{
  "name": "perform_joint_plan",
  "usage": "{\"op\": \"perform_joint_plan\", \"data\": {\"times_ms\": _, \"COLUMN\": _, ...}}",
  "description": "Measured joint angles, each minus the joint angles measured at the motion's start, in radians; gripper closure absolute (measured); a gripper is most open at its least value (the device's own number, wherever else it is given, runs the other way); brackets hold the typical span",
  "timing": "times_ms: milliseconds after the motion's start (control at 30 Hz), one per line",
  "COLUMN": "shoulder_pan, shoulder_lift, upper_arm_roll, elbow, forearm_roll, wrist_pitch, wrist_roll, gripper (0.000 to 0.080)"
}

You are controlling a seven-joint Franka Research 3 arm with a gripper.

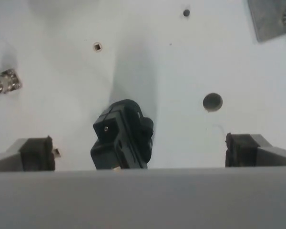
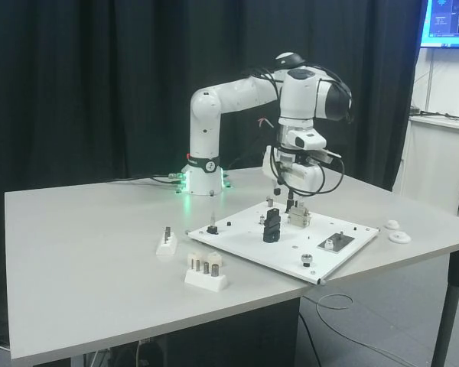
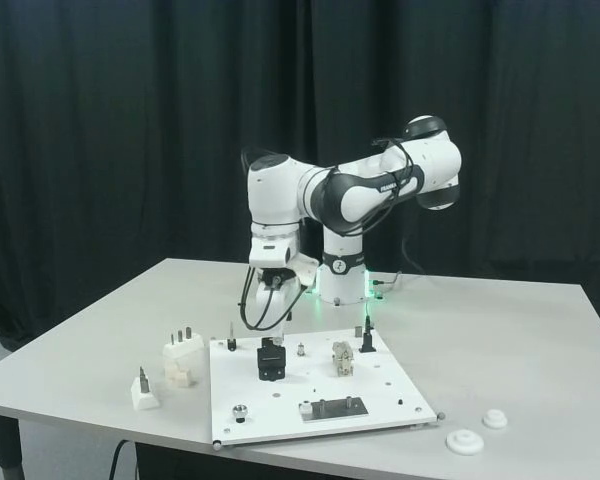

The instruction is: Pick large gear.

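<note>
- The grey table [image 2: 84, 237] spreads wide around the work; its near left part is bare, and its right corner and front edge lie just beyond the board.
- The white arm [image 3: 280, 195] rises from its base at the back of the table and bends forward over the board, with cables looping beside the wrist.
- The white board [image 3: 280, 410] lies flat near the table's front, one corner reaching almost to the table edge in the first room view. Bare patches with small holes show between its parts.
- The gripper [image 1: 140, 150] hangs in the air above the board, touching nothing. Its two black-padded fingers [image 1: 35, 153] stand wide apart, with nothing between them.
- A black block [image 1: 122, 136] stands upright on the board below the gripper, between the fingers as the wrist camera sees it, clear of both.
- The large gear [image 3: 464, 441], a white disc, lies on the table off the board's right side, well apart from the gripper, with free table around it. A smaller white gear [image 3: 495, 418] lies just beside it.
- A grey plate [image 1: 271, 19] on the board is cut off at the wrist picture's corner.
- A metal fitting [image 1: 5, 82] sits on the board, too blurred to identify.
- White holders [image 2: 206, 269] with pegs stand on the table left of the board.
</note>
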Motion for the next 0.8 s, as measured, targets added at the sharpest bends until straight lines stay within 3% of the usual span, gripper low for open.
{"op": "perform_joint_plan", "data": {"times_ms": 500, "shoulder_pan": 0.022, "shoulder_lift": 0.0, "upper_arm_roll": 0.007, "elbow": 0.009, "forearm_roll": -0.032, "wrist_pitch": 0.019, "wrist_roll": 0.207, "gripper": 0.0003}}
{"op": "perform_joint_plan", "data": {"times_ms": 800, "shoulder_pan": 0.038, "shoulder_lift": 0.0, "upper_arm_roll": 0.011, "elbow": 0.012, "forearm_roll": -0.034, "wrist_pitch": 0.018, "wrist_roll": 0.404, "gripper": 0.0003}}
